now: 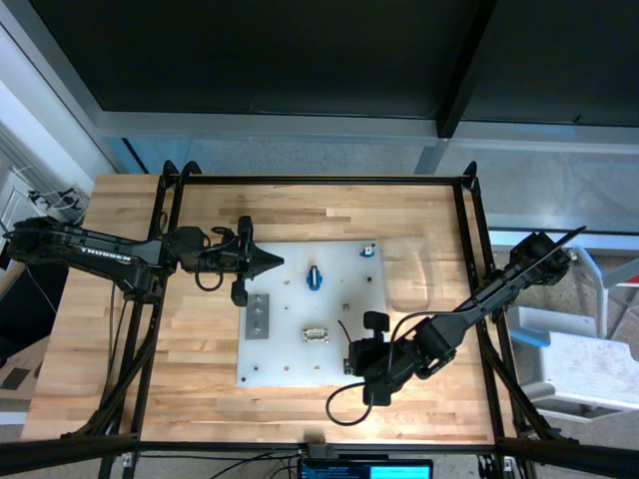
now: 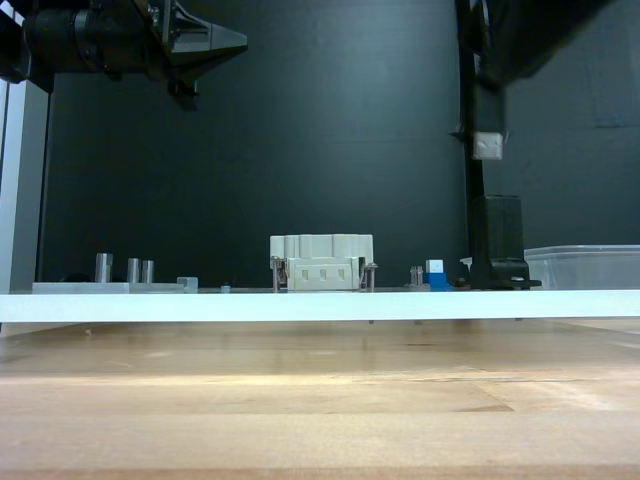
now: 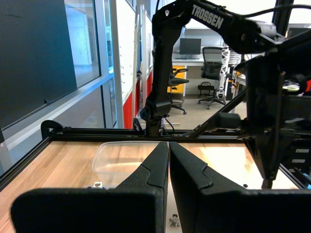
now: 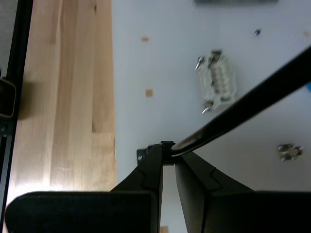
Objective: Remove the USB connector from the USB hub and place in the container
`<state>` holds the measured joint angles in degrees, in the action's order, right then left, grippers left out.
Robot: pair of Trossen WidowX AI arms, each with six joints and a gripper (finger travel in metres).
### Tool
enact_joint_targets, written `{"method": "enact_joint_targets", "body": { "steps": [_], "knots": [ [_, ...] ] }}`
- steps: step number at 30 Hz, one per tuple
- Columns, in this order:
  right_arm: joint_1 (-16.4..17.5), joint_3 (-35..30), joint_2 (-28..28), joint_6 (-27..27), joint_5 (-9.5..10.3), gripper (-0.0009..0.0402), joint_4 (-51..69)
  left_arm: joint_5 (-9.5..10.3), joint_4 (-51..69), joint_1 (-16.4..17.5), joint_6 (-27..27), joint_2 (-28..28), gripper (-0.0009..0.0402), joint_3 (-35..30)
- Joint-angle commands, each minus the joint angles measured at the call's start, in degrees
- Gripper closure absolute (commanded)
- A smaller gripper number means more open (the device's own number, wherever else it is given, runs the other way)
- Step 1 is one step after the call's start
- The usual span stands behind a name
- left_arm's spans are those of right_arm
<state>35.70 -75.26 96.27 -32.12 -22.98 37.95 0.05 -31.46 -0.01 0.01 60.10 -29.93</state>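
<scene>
My right gripper (image 4: 167, 156) points down at the white board (image 1: 290, 359), shut on the plug end of the USB connector (image 4: 243, 109). Its thin black cable runs slantwise away from the fingertips. The USB hub (image 4: 144, 154) is a tiny black block right at the fingertips, mostly hidden by them. From above, the right gripper (image 1: 357, 357) stands near the board's right front, with the cable (image 1: 342, 332) rising beside it. The clear container (image 1: 424, 274) rests on the wood just right of the board, also in the low view (image 2: 585, 265). My left gripper (image 1: 272, 262) hovers shut over the board's far left edge.
On the board stand a small blue upright plug (image 1: 315, 277), a silvery multi-pin socket (image 1: 316, 335) and a grey block with pegs (image 1: 259, 317). Black frame rails (image 1: 479, 299) border the table. A black cable loop (image 1: 344, 411) lies on the wood in front of the board.
</scene>
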Motion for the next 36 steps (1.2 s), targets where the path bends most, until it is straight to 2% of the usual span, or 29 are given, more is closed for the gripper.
{"method": "enact_joint_targets", "body": {
  "steps": [1, 14, 23, 36],
  "knots": [
    [0.09, 1.7, -0.61, -0.57, 0.2, 0.0393, -1.33, -0.02, -0.02, 0.0, -0.02, 0.0, 0.0392, -0.02],
    [-0.07, 1.75, -6.51, -0.15, 0.07, 0.0393, 1.73, -0.02, -0.02, 0.0, -0.02, 0.0, 0.0392, -0.02],
    [-2.91, 2.51, -14.08, 1.27, 0.11, 0.0393, 9.31, -0.02, 0.0, 0.0, -0.02, 0.0, 0.0392, -0.02],
    [-9.68, 14.67, -30.51, 1.55, 0.63, 0.0393, 12.41, -0.02, -0.02, 0.0, -0.02, 0.0, 0.0392, -0.02]
  ]
}}
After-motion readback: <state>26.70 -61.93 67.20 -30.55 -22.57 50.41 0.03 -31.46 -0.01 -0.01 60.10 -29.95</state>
